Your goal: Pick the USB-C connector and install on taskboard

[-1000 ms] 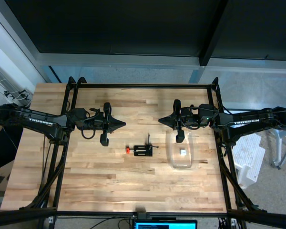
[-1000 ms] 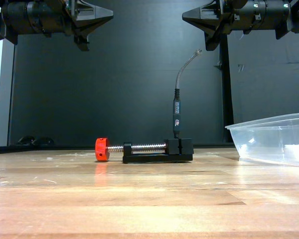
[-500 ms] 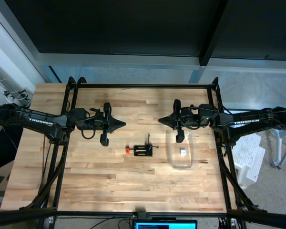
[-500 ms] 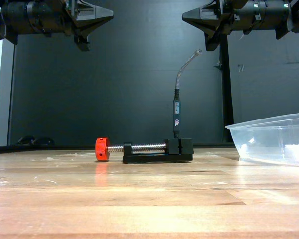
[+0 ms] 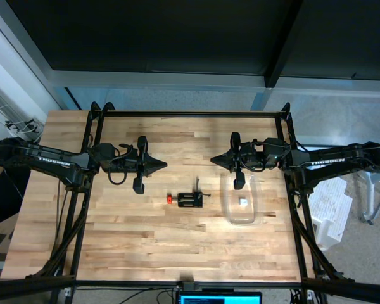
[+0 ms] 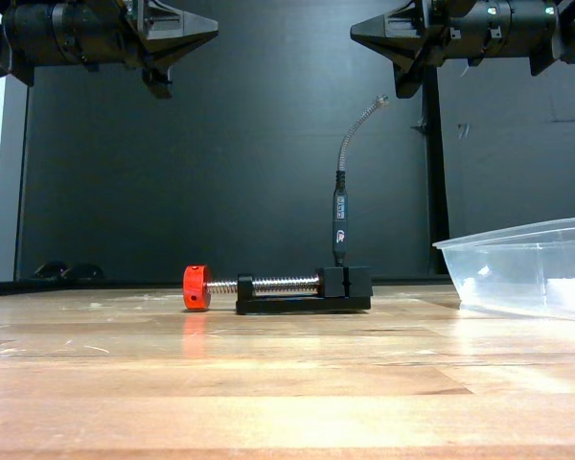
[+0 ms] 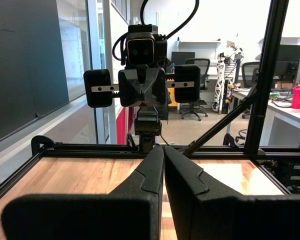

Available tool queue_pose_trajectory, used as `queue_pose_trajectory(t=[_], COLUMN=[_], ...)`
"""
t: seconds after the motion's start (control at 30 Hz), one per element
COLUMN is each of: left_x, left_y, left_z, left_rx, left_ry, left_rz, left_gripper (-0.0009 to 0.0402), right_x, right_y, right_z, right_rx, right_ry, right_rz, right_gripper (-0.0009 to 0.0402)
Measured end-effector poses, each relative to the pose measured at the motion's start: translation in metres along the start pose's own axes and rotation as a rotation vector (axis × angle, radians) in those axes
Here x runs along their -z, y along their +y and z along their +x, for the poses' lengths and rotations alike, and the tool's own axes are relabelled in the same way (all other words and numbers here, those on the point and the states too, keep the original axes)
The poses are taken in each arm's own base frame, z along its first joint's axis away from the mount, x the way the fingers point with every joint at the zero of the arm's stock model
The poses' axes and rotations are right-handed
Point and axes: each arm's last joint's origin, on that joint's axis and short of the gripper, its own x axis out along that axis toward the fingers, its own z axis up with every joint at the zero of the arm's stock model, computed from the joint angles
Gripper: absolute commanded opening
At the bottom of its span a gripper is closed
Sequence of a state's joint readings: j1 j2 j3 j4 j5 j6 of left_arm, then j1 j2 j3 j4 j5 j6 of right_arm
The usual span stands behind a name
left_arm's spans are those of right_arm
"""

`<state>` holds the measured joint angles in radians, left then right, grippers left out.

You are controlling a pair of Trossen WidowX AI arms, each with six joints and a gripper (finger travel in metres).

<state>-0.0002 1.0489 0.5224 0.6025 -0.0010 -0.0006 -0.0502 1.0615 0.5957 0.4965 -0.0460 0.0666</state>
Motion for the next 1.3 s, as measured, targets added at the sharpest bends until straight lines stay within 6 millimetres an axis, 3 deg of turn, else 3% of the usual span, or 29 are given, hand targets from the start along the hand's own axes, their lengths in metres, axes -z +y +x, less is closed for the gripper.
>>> queue_pose_trajectory(t=[1.3], left_x=[-0.0001], left_y=[0.0], left_z=[0.0], left_rx=[0.0], left_ry=[0.0], left_rz=[0.0], left_gripper=[0.0], right_x=[0.0036], right_y=[-0.0002], right_z=[0.0], right_rx=[0.002], right_ry=[0.037], right_rz=[0.002], right_gripper=[0.0])
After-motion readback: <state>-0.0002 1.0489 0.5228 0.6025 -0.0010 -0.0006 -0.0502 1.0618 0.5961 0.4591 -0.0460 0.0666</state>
